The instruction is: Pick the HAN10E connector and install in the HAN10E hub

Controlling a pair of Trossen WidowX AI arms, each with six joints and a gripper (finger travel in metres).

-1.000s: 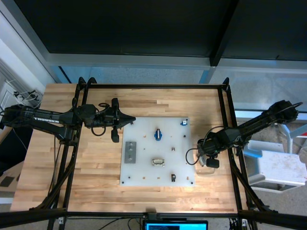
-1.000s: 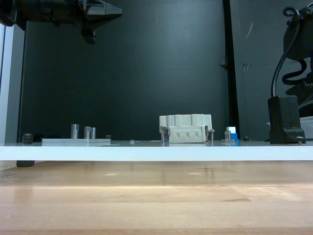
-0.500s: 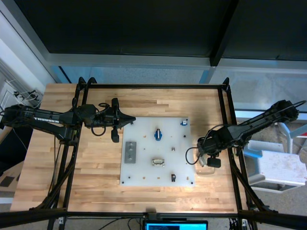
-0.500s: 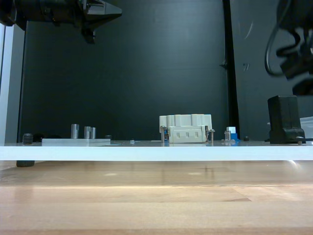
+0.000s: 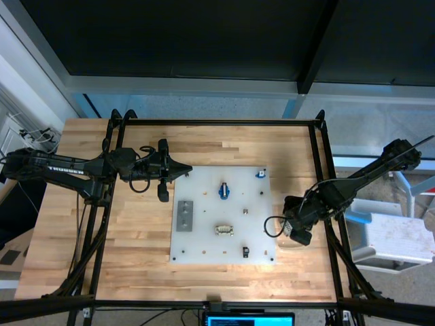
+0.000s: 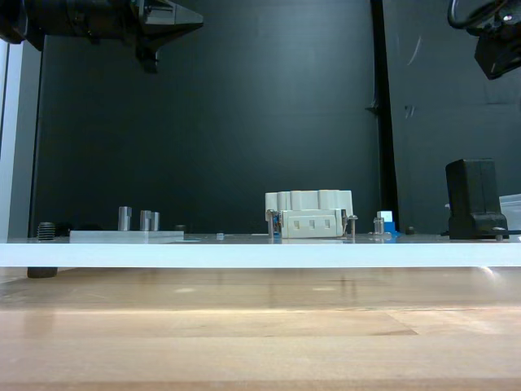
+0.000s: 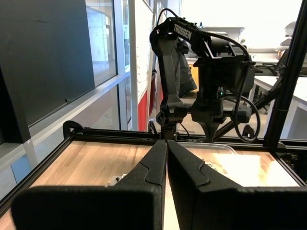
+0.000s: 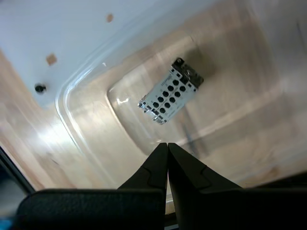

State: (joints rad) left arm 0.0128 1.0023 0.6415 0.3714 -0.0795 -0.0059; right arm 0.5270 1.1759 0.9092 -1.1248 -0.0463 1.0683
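Surface: wooden table in a room with a dark back wall; a white task board lies in the middle of the high view.
Left arm: my left gripper hangs above the upper left corner of the board, pointing toward the centre. Its fingers are pressed together with nothing between them. In the low view it is high in the upper left of the frame.
Right arm: my right gripper is at the right edge of the board, lower right of centre in the high view, turned down over a clear tray. Its fingers meet at the tips — clenched and empty.
Connector: the HAN10E connector lies in the clear tray with its pin holes facing up, apart from my fingertips.
Hub: the HAN10E hub stands on the board, lower centre of the high view — nothing is plugged in it.
Board parts: a dark-grey plate sits left of the hub, a blue plug above it, and a small black block to its lower right.
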